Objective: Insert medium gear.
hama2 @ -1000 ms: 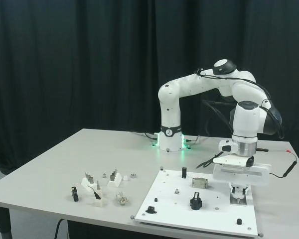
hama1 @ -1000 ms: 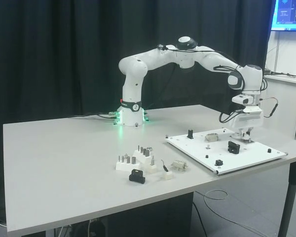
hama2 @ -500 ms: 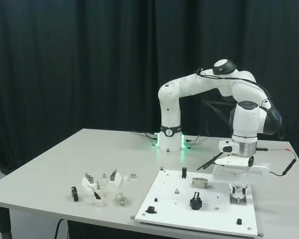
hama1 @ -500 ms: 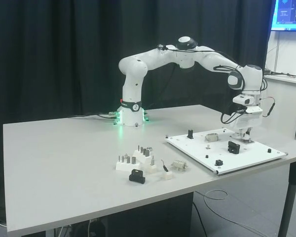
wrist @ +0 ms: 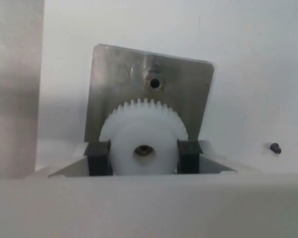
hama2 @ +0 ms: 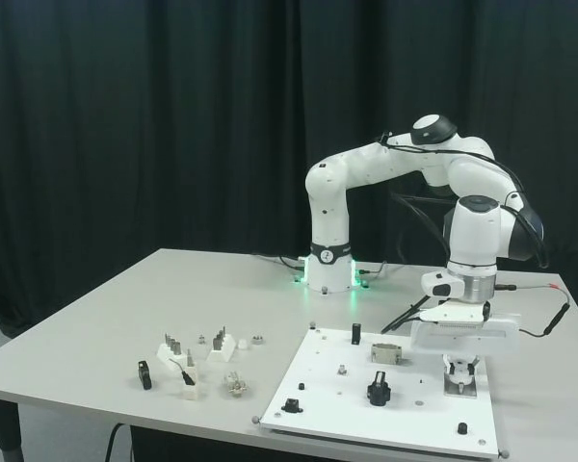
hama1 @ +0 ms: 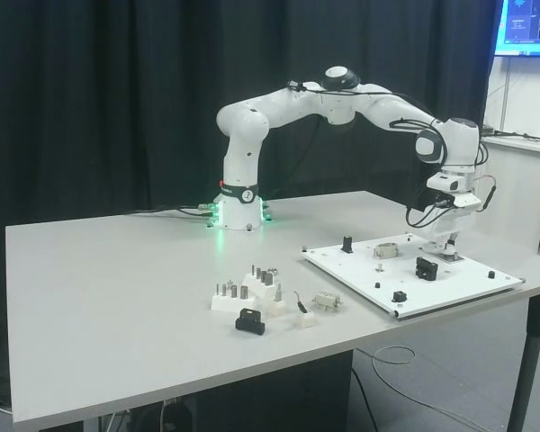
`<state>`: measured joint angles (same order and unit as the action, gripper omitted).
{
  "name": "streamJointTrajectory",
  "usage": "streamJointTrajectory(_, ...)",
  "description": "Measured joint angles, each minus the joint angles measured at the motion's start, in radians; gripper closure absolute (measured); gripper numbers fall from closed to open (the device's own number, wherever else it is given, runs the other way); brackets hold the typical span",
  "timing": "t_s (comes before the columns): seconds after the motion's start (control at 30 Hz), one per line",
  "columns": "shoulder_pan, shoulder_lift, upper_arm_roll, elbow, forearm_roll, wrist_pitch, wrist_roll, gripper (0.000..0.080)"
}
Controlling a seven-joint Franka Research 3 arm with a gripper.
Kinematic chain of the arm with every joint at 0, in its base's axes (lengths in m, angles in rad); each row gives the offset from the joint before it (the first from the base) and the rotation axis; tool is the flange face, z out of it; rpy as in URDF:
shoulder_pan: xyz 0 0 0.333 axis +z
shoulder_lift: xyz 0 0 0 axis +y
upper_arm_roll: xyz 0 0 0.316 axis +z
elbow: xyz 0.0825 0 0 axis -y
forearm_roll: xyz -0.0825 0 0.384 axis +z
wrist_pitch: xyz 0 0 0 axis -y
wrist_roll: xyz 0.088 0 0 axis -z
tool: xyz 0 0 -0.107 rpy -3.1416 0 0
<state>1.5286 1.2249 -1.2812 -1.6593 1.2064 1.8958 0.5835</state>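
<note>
White medium gear (wrist: 143, 138) is pinched in the hand (wrist: 144, 156) (over the metal plate (wrist: 151, 84)); next, lower it onto its peg.

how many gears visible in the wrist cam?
1. A white gear sits between the jaws, in front of the grey metal plate on the white board. Others may be hidden behind the gripper body.

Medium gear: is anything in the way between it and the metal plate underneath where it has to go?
Nothing visible blocks it. The tool grips the white medium gear directly above the grey metal plate, whose hole shows uncovered. Any peg under the gear itself is hidden.
</note>
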Motion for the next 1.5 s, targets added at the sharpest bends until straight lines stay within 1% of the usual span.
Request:
streamJointTrajectory(0.33, -0.010, -0.004, 0.005, 0.004, 0.010, -0.008, 0.047, 0.0522)
streamJointTrajectory(0.57, -0.024, -0.004, 0.006, 0.017, 0.013, -0.028, 0.049, 0.0522)
streamJointTrajectory(0.73, -0.033, -0.004, 0.007, 0.026, 0.014, -0.042, 0.071, 0.0522)
streamJointTrajectory(1.0, -0.036, -0.004, 0.007, 0.029, 0.014, -0.046, 0.083, 0.0522)
streamJointTrajectory(1.13, -0.036, -0.004, 0.008, 0.031, 0.011, -0.046, 0.074, 0.0522)
streamJointTrajectory(1.5, -0.037, -0.003, 0.010, 0.039, -0.007, -0.046, -0.001, 0.0522)
